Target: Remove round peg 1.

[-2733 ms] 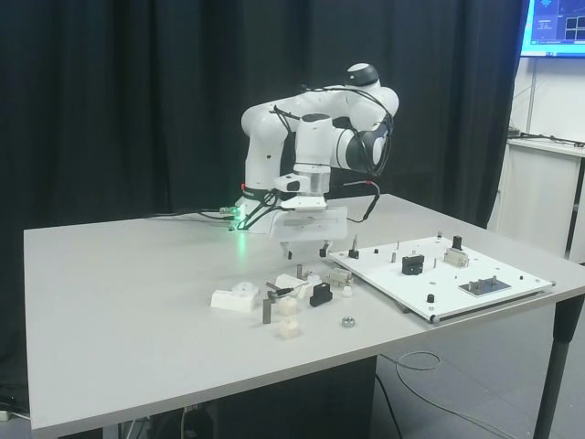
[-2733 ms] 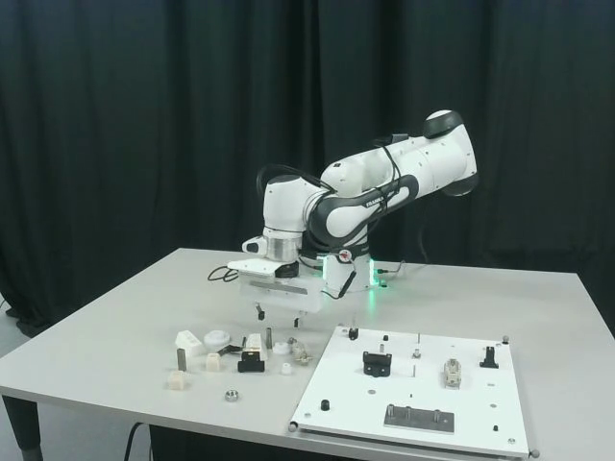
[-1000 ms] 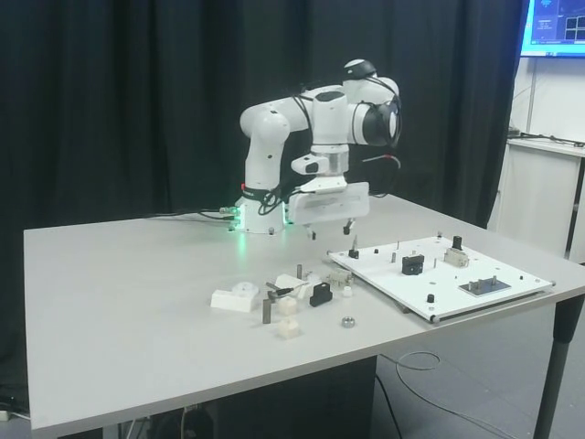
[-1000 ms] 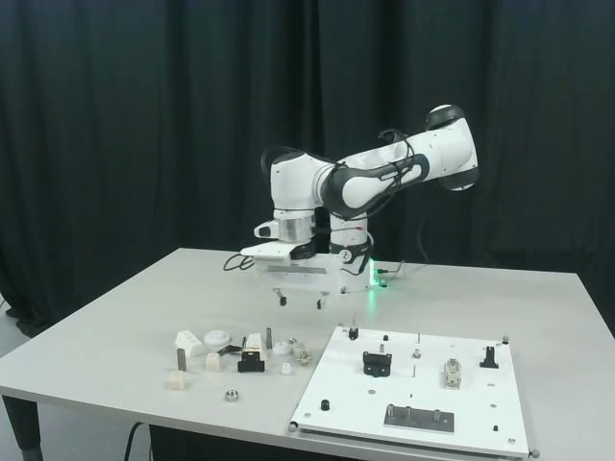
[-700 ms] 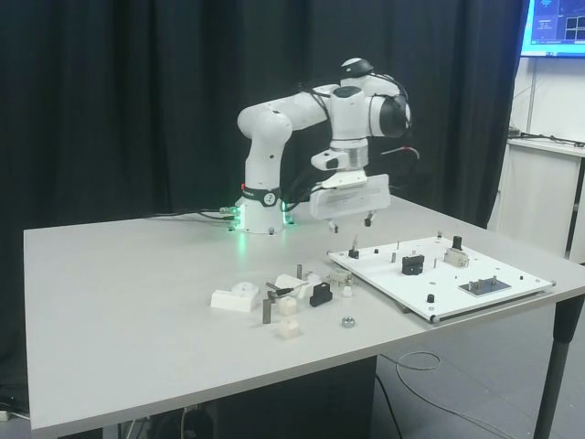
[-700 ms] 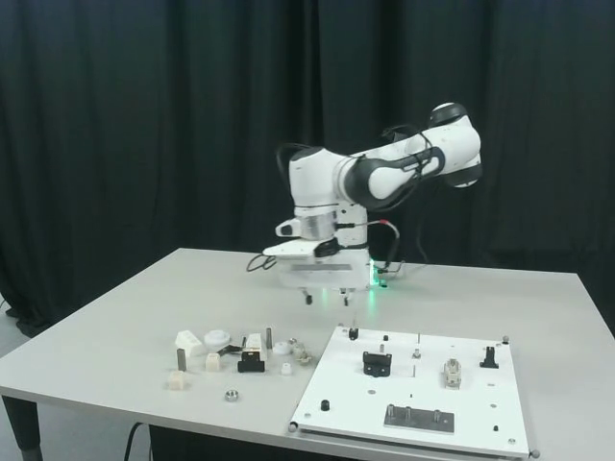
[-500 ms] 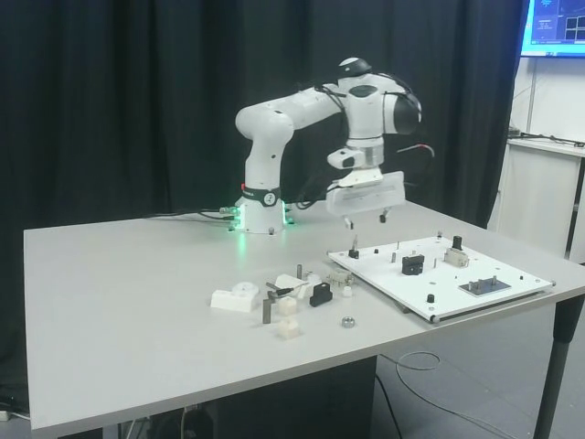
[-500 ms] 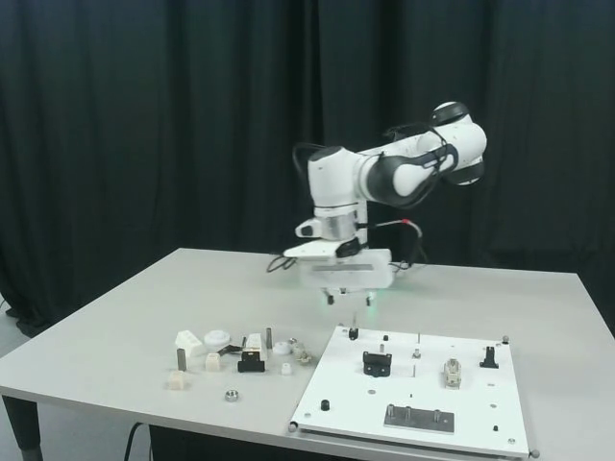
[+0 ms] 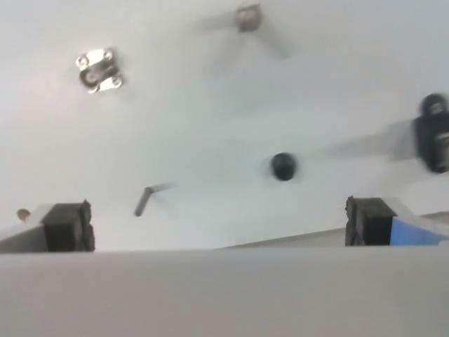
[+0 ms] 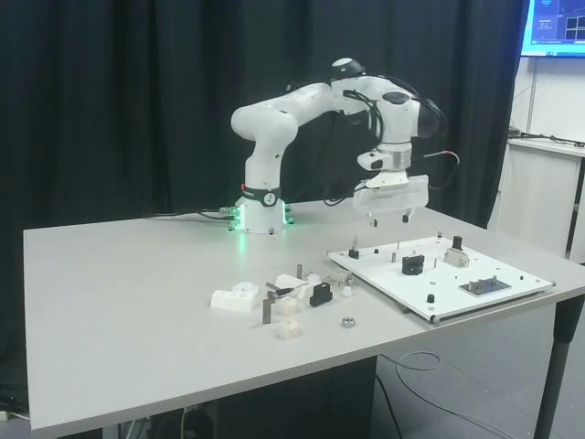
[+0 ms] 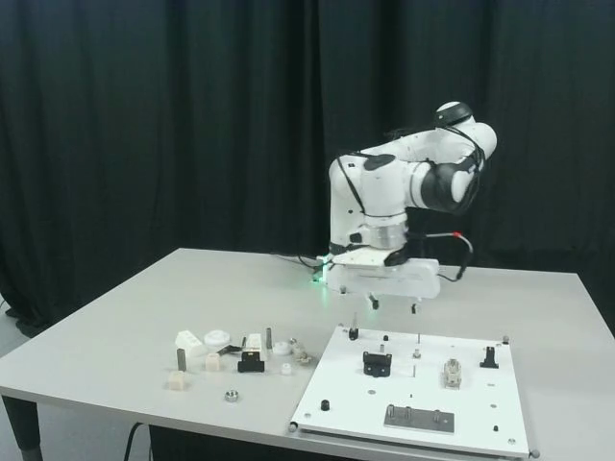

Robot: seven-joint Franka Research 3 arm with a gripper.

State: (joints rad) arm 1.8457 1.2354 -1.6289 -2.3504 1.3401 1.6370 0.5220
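Round peg 1 (image 11: pixel 419 336): taken here as the thin grey pin on the white board (image 11: pixel 336 394); which peg carries that number cannot be read from the pictures.
Peg place: close to the board's edge nearest the arm's base, roughly midway along that edge, still seated in the board.
Peg axis: long axis vertical, base in the board and free end pointing straight up in both room views; in the wrist view it shows as a short slanted stroke (image 9: pixel 144 200).
Peg neighbours: a small black knob (image 11: pixel 384 338) stands near it along the same edge; a black block (image 11: pixel 377 363) and a metal bracket (image 11: pixel 452 373) sit further in toward the board's middle.
Gripper (image 11: pixel 394 307): hangs in the air above the board's base-side edge, clear of the peg and everything else, fingers pointing down.
Fingers: spread wide apart with nothing between them; in the wrist view the two black pads (image 9: pixel 66 226) sit at opposite sides, with the peg and the knob showing on the board between them.
Arm: white, bent over from its base, where a green light (image 10: pixel 239 219) glows.
Board: lies flat at a corner of the grey table (image 11: pixel 125 327).
Loose parts (image 11: pixel 240 355): a small cluster of white, grey and black pieces on the table, just off the board's side edge, well apart from the gripper.
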